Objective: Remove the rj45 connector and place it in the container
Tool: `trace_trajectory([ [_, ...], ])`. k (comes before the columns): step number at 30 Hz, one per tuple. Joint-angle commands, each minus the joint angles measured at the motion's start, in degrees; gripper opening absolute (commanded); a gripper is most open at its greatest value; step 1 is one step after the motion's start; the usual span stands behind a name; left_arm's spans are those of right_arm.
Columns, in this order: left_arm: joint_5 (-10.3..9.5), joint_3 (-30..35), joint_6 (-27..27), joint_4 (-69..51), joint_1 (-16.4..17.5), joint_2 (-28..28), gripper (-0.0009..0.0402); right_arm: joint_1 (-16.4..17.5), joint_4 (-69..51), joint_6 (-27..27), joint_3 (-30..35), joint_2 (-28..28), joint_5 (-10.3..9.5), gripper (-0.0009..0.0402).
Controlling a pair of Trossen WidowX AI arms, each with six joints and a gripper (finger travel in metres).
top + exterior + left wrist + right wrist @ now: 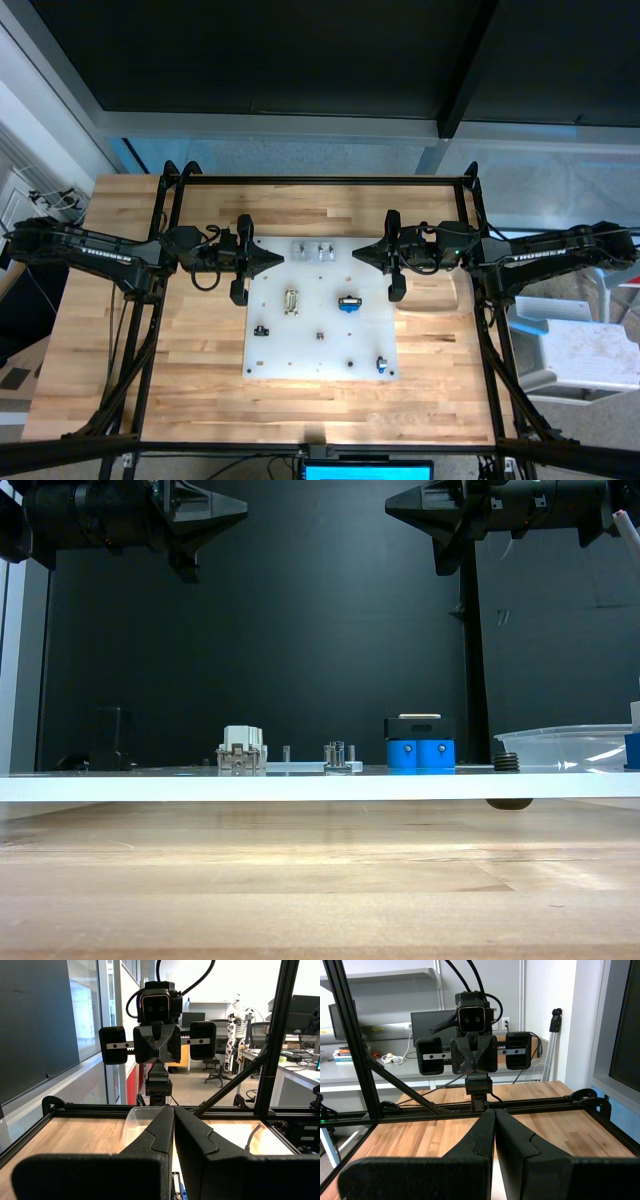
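The rj45 connector [381, 364] is a tiny blue-and-dark piece near the front right corner of the white board [300, 345]; in the low view it shows at the far right edge [632, 750]. The container [437, 291], a shallow clear tray, lies just right of the board [570, 744]. My left gripper [278, 260] hovers high over the board's back left edge, shut and holding nothing [174, 1108]. My right gripper [357, 252] faces it from the right, also shut and holding nothing [495, 1111]. Both are far above and behind the connector.
On the board stand a larger blue connector with black ends [348, 304], a beige oblong socket [292, 301], a clear block at the back [312, 250] and small dark parts. A black frame [320, 181] rims the wooden table.
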Motion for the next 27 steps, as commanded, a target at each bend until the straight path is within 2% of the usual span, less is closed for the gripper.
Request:
trace_trajectory([
  [1,0.04,0.0,0.0,0.0,0.0,0.0,0.0,0.0,0.0,-0.1,0.0,0.0,-0.02,0.0],
  [15,0.04,0.0,0.0,0.0,0.0,0.0,0.0,0.1,-1.1,-0.1,0.0,0.0,-0.02,0.0],
  [25,0.04,0.0,0.0,0.0,0.0,0.0,0.0,0.9,-24.2,1.7,5.9,0.0,0.17,0.0],
  [27,0.04,0.0,0.0,0.0,0.0,0.0,0.0,1.3,-29.4,2.7,7.1,0.0,0.87,0.0],
])
